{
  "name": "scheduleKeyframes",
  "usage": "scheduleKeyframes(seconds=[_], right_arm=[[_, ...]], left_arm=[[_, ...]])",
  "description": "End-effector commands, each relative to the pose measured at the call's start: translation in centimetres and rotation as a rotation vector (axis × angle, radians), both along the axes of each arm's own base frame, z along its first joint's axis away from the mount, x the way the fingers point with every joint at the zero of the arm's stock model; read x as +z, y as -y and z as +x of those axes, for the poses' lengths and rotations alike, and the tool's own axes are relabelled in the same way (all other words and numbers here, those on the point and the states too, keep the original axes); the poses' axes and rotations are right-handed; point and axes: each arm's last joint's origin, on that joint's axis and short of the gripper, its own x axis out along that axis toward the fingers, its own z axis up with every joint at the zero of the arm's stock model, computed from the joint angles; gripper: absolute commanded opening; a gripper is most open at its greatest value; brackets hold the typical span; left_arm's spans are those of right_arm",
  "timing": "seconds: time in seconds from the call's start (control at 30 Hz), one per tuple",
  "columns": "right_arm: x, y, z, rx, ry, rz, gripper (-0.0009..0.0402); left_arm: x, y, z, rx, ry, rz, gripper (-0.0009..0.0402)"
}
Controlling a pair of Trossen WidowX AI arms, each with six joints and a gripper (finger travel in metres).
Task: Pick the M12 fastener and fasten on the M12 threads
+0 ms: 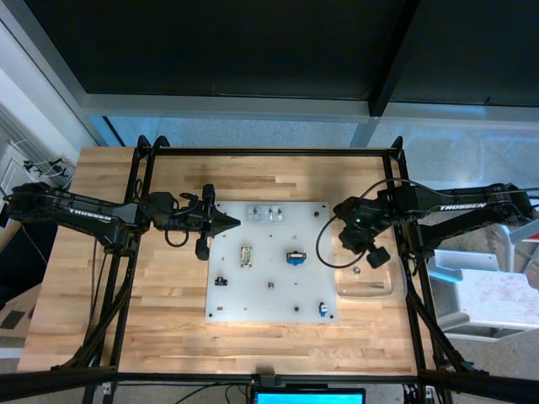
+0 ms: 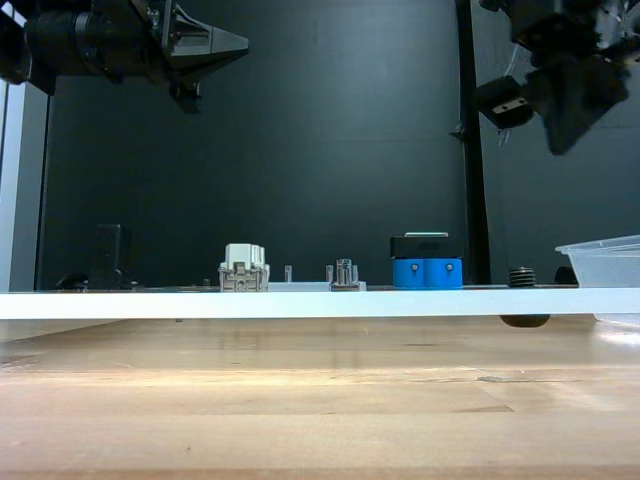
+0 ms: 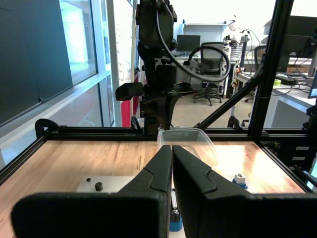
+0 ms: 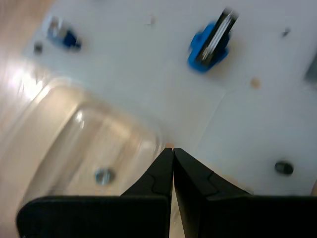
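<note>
The M12 nut (image 1: 356,271), small and silver-grey, lies inside the clear tray (image 1: 383,290) off the board's right edge; the right wrist view shows the nut (image 4: 104,174) on the tray's floor (image 4: 59,129). The black ribbed stud (image 1: 301,310) stands bare near the board's near right edge, and its ribs show in the low view (image 2: 520,277). My right gripper (image 1: 352,244) hangs high, shut and empty, over the tray's far corner (image 2: 563,148) (image 4: 172,149). My left gripper (image 1: 236,221) is shut and empty, held high over the board's left edge (image 2: 243,42) (image 3: 172,148).
On the white board (image 1: 253,295) stand a blue connector block (image 1: 295,257), a grey socket (image 1: 247,257), a silver post (image 1: 271,284) and a black post (image 1: 316,213) at the far right corner. A small blue part (image 1: 322,310) sits beside the stud.
</note>
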Motion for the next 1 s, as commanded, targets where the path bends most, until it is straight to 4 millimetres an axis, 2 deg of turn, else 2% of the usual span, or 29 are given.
scheduleKeyframes(seconds=[0.03,0.3,0.73,0.87,1.0], right_arm=[[-0.3,-0.1,-0.6,0.063,-0.063,-0.025,0.0],[-0.7,-0.8,-2.0,0.226,-0.197,-0.17,0.0],[-2.3,-3.0,-1.0,0.362,-0.308,-0.19,0.0004],[-2.8,-3.5,-0.6,0.386,-0.317,-0.194,0.0026],[-3.4,-3.8,-0.3,0.399,-0.322,-0.196,0.0069]], left_arm=[[0.0,0.0,0.0,0.0,0.0,0.0,0.0],[0.0,0.0,0.0,0.0,0.0,0.0,0.0],[0.0,0.0,0.0,0.0,0.0,0.0,0.0],[0.0,0.0,0.0,0.0,0.0,0.0,0.0],[0.0,0.0,0.0,0.0,0.0,0.0,0.0]])
